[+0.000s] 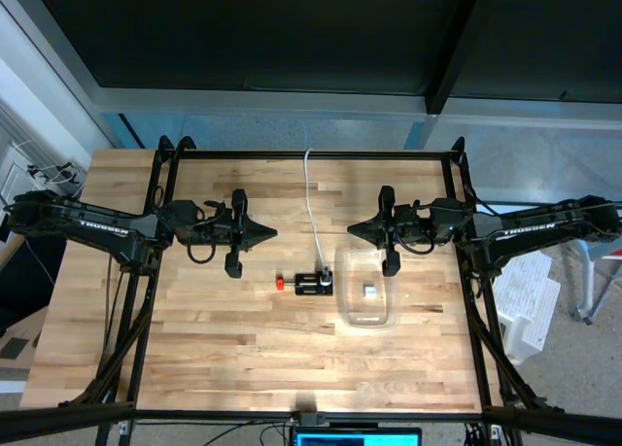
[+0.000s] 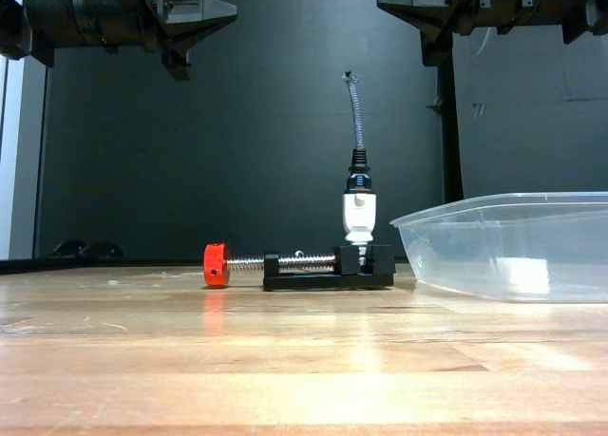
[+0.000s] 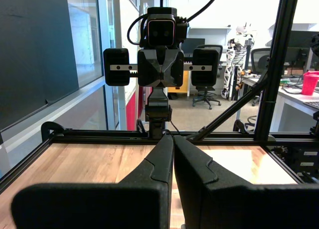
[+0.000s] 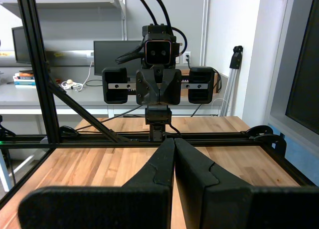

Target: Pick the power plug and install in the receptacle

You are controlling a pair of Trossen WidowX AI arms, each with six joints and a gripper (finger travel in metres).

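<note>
The black plug [image 2: 357,178] is standing upright in the white receptacle [image 2: 358,216], which is sitting clamped in the vise [image 2: 328,265] around the middle of the bench [image 1: 194,349], with the red knob [image 2: 216,265] pointing toward the left edge. The braided cable [image 2: 357,113] is rising freely above the plug. The clear tray [image 2: 513,236] is lying just beside the vise toward the right edge, holding the white block [image 1: 370,291]. The left gripper [image 1: 267,234] and right gripper [image 1: 355,228] are hovering high above the bench, well apart from the plug, each with its jaws pressed together.
</note>
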